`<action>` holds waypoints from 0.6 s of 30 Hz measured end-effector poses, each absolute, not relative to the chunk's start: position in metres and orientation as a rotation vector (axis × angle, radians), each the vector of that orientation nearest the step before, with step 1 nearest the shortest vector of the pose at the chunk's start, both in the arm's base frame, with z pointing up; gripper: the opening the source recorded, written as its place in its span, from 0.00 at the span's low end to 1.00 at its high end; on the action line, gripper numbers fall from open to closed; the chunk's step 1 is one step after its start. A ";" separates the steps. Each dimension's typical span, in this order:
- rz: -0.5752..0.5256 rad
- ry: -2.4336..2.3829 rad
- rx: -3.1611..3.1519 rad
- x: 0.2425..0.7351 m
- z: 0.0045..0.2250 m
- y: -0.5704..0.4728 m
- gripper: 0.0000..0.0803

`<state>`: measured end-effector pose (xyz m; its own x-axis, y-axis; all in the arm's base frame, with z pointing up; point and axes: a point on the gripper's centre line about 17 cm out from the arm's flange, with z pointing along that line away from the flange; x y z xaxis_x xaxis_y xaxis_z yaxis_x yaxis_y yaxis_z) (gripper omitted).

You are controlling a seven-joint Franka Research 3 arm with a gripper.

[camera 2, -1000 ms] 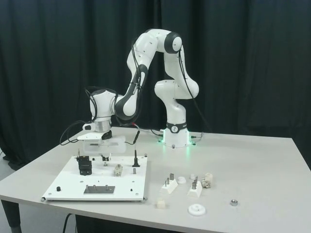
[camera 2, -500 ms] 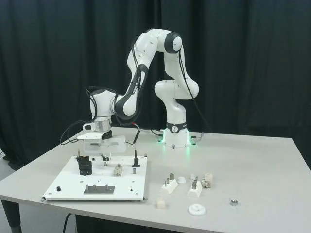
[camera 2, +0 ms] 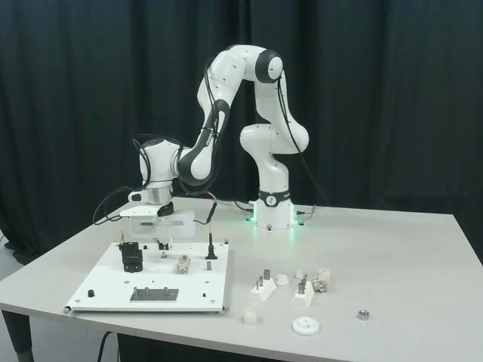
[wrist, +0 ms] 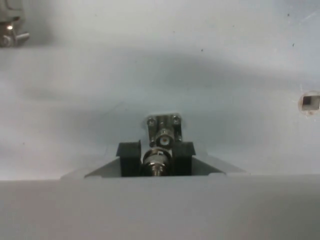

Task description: Insert BNC.

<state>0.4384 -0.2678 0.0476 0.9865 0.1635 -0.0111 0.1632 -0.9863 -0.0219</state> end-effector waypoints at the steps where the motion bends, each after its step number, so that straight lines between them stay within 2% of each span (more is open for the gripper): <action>1: 0.020 -0.256 -3.111 0.438 0.048 -0.268 0.16; 18: 0.020 -0.253 -3.123 0.439 0.042 -0.271 0.16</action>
